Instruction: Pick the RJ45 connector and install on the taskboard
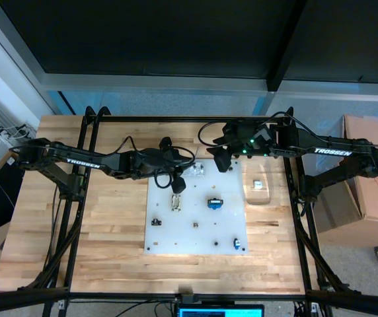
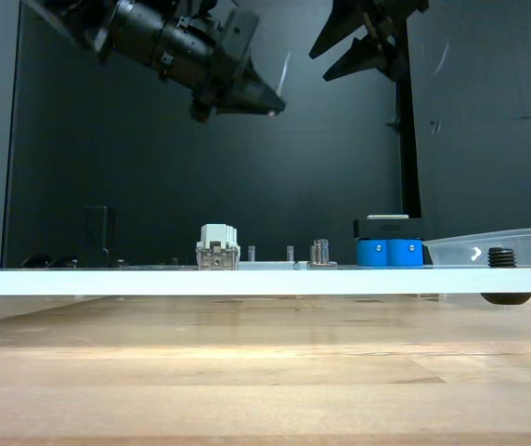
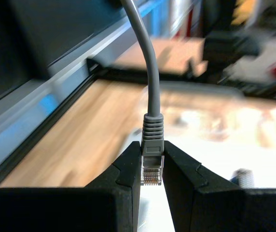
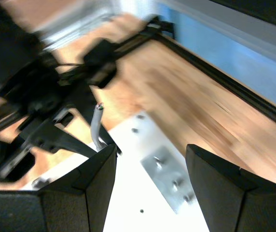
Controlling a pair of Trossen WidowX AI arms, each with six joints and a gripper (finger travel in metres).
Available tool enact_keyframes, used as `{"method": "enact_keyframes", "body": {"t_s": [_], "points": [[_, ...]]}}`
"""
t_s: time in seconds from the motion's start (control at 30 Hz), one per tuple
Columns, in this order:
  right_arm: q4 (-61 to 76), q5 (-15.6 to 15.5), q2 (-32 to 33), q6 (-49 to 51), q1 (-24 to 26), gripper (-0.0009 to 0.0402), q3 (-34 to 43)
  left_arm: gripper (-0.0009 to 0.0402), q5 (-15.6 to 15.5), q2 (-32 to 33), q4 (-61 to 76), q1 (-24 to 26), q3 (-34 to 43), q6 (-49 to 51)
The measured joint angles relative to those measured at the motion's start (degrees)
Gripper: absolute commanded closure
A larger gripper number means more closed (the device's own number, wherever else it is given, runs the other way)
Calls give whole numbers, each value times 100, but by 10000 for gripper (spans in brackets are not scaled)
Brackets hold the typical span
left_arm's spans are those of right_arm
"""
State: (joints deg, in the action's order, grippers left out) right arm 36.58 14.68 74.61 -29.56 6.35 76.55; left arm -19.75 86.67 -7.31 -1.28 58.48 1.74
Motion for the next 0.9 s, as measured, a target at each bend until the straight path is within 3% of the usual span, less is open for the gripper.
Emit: {"method": "enact_keyframes", "body": {"t_s": [0.13, 0.27, 0.4, 0.9], "points": [[286, 96, 245, -446, -116, 190, 424, 394, -472, 0, 844, 37, 380, -105], [68, 74, 398, -986, -168, 189, 479, 394, -540, 0, 1300, 59, 638, -315], [-9, 76, 562, -1259, -170, 189, 470, 393, -857, 0, 1569, 151, 774, -466], [-568, 42, 1252, -1453, -262, 189, 461, 393, -887, 4, 2238, 205, 1060, -675]]}}
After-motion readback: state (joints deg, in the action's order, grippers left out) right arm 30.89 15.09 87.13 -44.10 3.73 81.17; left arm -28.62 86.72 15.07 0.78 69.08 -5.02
